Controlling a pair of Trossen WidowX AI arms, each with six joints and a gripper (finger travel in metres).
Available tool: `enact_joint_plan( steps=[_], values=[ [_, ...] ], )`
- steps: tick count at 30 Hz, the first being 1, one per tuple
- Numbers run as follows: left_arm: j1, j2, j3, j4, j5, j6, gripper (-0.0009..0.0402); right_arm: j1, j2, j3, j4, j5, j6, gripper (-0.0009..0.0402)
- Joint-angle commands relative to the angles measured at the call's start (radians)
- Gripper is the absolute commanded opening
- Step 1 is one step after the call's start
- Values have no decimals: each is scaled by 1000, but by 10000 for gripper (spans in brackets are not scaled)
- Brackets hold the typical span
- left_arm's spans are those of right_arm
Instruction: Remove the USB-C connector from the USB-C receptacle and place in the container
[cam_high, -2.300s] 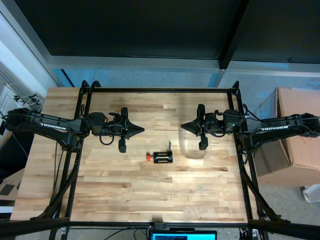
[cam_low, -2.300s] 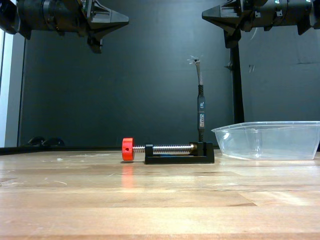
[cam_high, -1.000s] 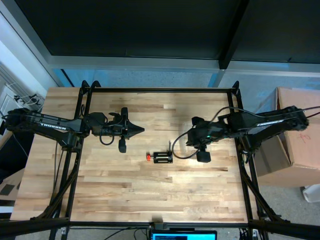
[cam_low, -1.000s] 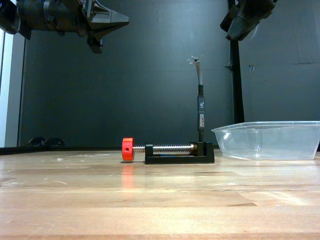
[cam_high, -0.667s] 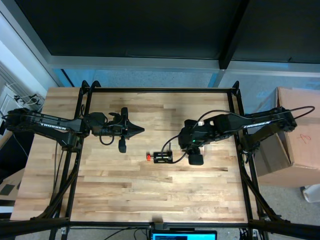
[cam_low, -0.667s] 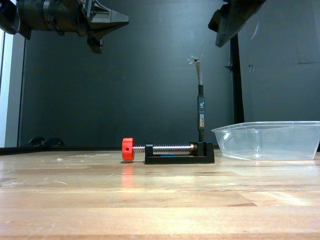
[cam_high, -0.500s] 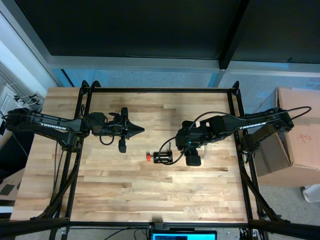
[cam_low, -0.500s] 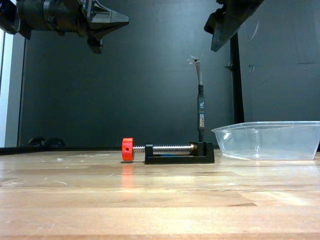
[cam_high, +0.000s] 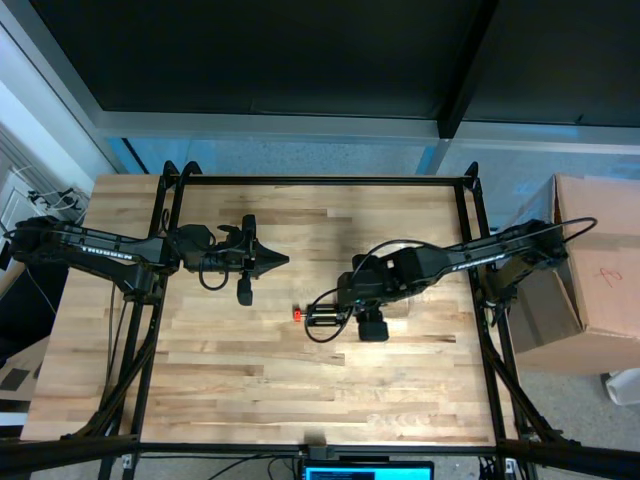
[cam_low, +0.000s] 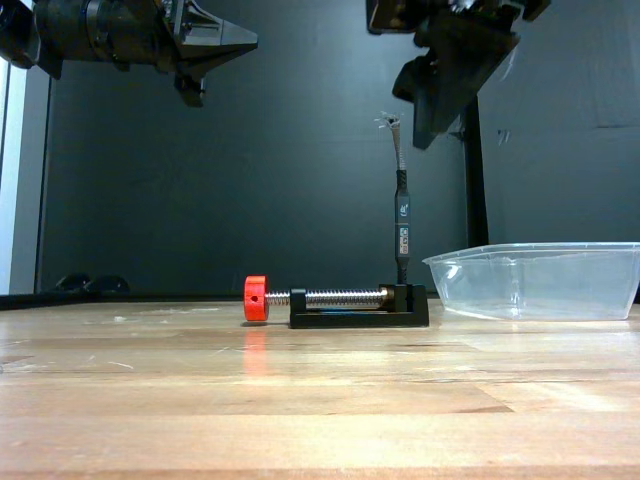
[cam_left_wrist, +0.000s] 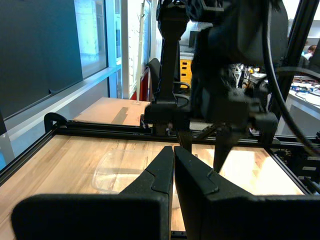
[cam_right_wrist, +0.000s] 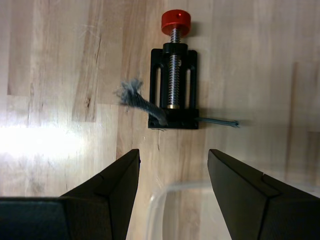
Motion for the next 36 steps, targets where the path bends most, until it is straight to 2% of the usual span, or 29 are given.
enact_joint_plan(
  steps=[1, 16, 26, 36],
  values=[
    [0, 0, 0, 0, 0, 0, 0, 5, 34, -2, 13, 0, 12, 188],
    [0, 0, 0, 0, 0, 0, 0, 18, 132, -3, 93, 22, 49, 177],
    [0, 0, 0, 0, 0, 0, 0, 20, 164, -10, 125, 24, 50, 111],
    [0, 0, 0, 0, 0, 0, 0, 20, 164, -10, 123, 25, 43, 15]
  ],
)
